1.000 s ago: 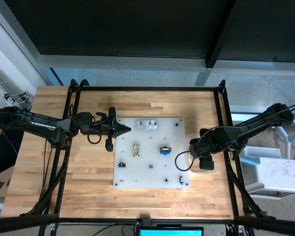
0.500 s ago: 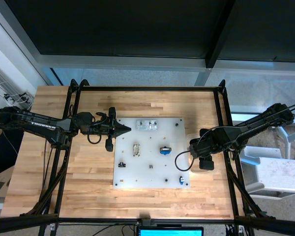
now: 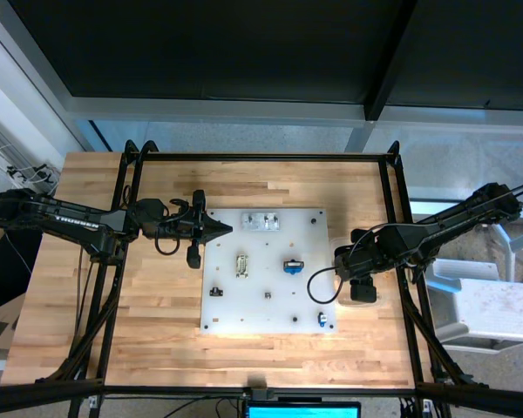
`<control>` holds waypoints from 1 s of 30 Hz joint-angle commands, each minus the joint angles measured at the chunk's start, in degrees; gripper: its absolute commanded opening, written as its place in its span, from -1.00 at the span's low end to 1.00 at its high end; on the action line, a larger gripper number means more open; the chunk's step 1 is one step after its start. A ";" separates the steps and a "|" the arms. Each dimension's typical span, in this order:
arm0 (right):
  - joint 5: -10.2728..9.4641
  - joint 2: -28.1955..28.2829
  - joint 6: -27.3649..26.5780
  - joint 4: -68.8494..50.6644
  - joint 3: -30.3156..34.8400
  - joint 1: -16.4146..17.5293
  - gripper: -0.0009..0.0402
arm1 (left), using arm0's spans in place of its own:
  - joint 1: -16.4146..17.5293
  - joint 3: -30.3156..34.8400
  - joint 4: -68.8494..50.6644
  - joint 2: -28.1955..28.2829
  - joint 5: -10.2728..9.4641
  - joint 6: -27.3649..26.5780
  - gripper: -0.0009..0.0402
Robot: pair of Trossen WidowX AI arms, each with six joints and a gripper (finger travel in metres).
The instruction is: Unfasten the M12 fastener and place in the container
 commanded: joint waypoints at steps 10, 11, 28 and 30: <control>0.00 0.02 0.04 3.28 0.04 0.02 -0.04 | 0.00 0.02 0.00 0.00 0.02 0.00 -0.96; 0.00 0.02 0.02 3.30 0.04 0.02 -0.04 | 0.02 0.02 0.00 0.00 0.02 0.00 -0.96; 0.00 0.02 0.02 3.78 0.04 0.02 -0.04 | 0.02 0.02 0.00 0.00 0.02 0.00 -0.96; 0.00 0.02 0.02 3.80 0.04 0.02 -0.04 | 0.00 0.02 0.00 0.00 0.02 0.00 -0.96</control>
